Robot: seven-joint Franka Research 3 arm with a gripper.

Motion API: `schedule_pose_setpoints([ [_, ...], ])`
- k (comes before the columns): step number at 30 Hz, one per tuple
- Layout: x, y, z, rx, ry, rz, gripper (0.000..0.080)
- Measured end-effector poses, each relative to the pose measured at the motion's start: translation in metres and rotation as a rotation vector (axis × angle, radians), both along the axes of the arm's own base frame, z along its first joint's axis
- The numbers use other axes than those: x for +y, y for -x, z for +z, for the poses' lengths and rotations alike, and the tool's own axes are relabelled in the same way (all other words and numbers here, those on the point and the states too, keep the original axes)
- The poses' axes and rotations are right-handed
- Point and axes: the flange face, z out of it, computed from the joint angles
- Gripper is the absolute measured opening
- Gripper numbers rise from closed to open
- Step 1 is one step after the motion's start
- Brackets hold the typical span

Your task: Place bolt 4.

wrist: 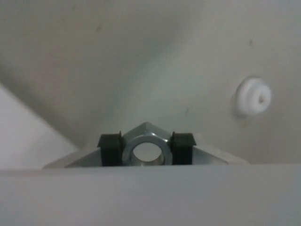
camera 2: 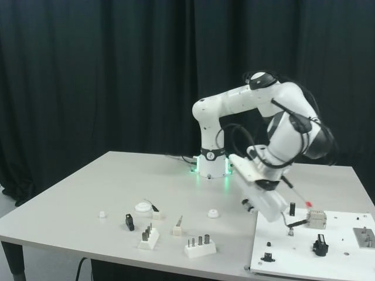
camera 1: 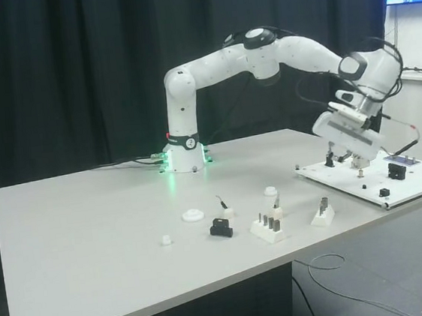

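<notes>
Gripping an unmarked bolt (wrist: 146,151), jaws tight.

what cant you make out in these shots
- Wrist view: the bolt shows only end-on between the claw pads; its shank and the spot beneath it are hidden.
- First room view: the claw is hidden behind the arm's hand, over the white board.
- Second room view: the hand covers the claw; parts on the board are too small to identify.

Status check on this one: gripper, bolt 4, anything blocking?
Gripper shut on bolt, held low over white board. Bolt not yet placed. White knob nearby, nothing blocking seen.
</notes>
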Motion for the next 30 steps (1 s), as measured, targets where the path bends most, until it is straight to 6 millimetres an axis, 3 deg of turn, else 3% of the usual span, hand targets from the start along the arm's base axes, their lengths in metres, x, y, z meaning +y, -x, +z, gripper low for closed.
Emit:
schedule_pose_setpoints([
  [14, -0.064, 0.014, -0.028, 0.044, -0.114, 0.12, 0.0226],
  [30, -0.1, 0.034, -0.054, -0.019, -0.26, 0.178, 0.0226],
])
